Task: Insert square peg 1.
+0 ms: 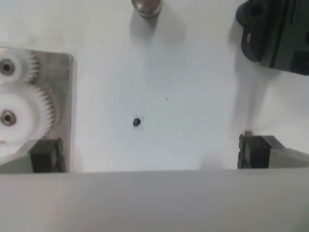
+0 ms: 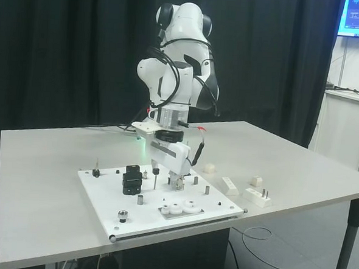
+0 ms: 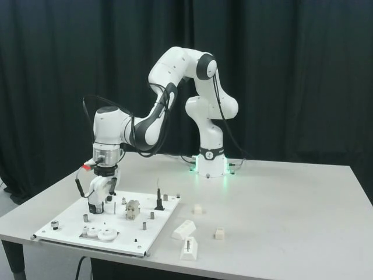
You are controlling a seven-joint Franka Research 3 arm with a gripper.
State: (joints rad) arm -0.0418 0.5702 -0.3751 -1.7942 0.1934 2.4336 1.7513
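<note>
– On the white board, is that where square peg 1 stands?

– Most likely, but I cannot pick it out for certain. Several short grey posts stand upright on the board around me, and from the room views I cannot tell which of them has square sides. The round stub that my wrist camera shows is not it, I think.

– How would it handle?

– I judge it a small, stiff metal piece, light, smooth and rather slippery. I would take it on two opposite flat faces, high on the shank, so the lower end stays free to enter its hole. A tilted grasp would make it jam at the mouth.

– And your gripper?

– Spread wide with nothing between the fingertips, only bare board and a small black dot below. It hangs low over the middle of the board.

– What lies around?

– White gears on a grey plate near the board's edge farthest from my base, and a black block just beside me. The board itself sits at the front edge of the grey table
</note>
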